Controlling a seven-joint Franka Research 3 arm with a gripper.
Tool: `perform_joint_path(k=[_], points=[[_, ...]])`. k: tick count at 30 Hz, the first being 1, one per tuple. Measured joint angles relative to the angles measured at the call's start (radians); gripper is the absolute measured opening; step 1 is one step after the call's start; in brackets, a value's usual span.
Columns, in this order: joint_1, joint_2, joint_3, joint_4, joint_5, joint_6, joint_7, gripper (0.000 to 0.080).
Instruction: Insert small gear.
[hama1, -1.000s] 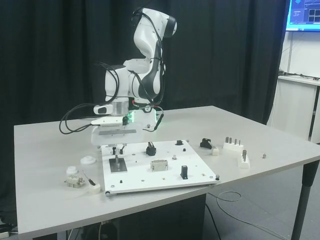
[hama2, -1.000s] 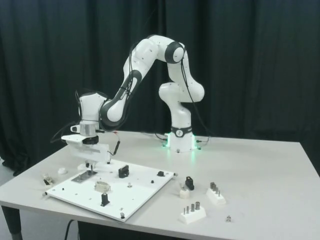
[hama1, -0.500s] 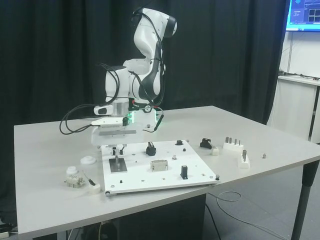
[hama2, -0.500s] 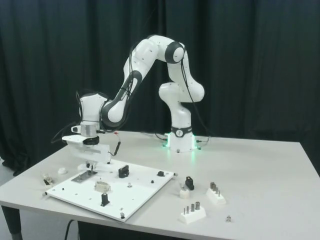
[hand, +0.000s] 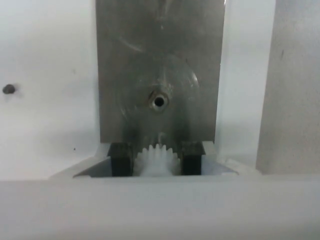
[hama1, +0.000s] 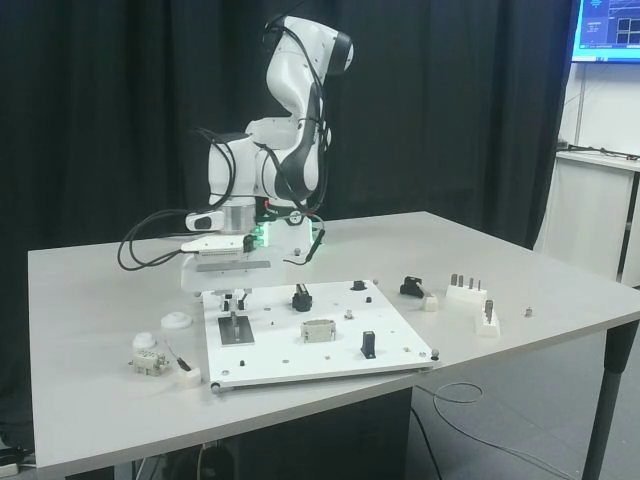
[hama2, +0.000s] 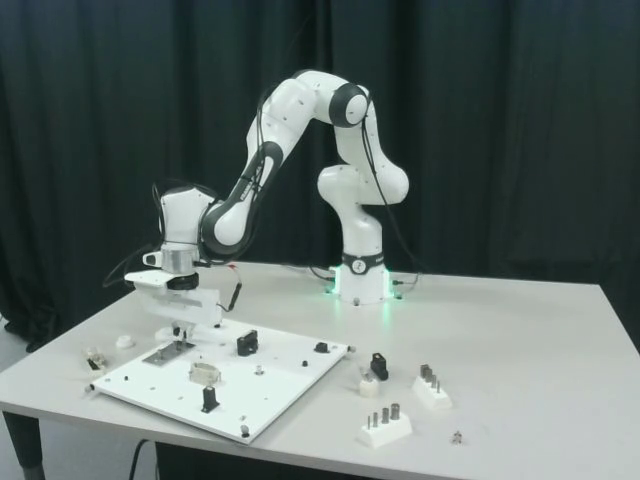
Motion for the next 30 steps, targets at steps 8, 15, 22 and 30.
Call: perform_joint_path(k=[8,15,22,30], points=[[-0.002,0.000,0.000,-0.005,0.046,0.007,-0.056,0.0199],[-0.003,-0.002,-0.001,-0.007,0.062,0.007,-0.081,0.0199],[-0.003,-0.002,-0.001,-0.008,0.063,0.007,-0.084,0.0199],[-0.003,-0.002,-0.001,-0.009,0.064,0.007,-0.088,0.0199]])
